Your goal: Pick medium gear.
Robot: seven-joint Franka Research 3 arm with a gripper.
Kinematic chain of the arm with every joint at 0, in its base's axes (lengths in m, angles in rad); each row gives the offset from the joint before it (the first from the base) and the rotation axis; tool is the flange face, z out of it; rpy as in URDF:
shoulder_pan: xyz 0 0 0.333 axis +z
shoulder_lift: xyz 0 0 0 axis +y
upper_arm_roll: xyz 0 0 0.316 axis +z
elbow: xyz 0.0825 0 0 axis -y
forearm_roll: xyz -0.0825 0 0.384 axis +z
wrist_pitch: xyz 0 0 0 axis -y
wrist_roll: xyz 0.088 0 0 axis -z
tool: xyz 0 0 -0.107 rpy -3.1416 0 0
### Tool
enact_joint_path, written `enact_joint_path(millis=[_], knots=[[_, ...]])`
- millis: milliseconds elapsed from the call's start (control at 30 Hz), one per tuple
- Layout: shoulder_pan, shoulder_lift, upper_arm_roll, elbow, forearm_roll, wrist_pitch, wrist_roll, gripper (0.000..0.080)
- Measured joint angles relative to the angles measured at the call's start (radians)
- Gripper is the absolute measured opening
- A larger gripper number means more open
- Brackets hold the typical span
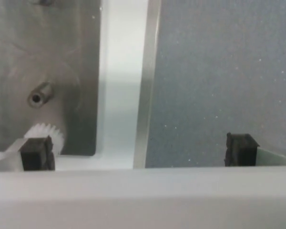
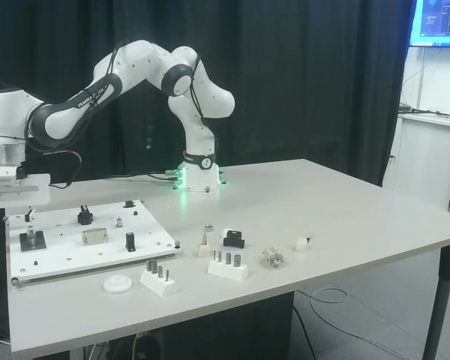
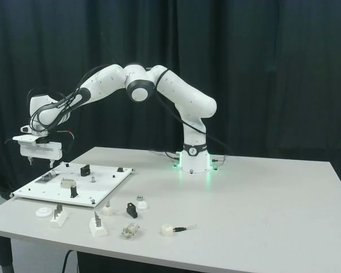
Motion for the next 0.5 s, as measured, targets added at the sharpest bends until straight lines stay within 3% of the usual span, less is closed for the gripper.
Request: enact_joint_path(millis=[500], knots=[[0.0,-0.001,-0.006,0.021,0.0,-0.048,0.009,0.08]])
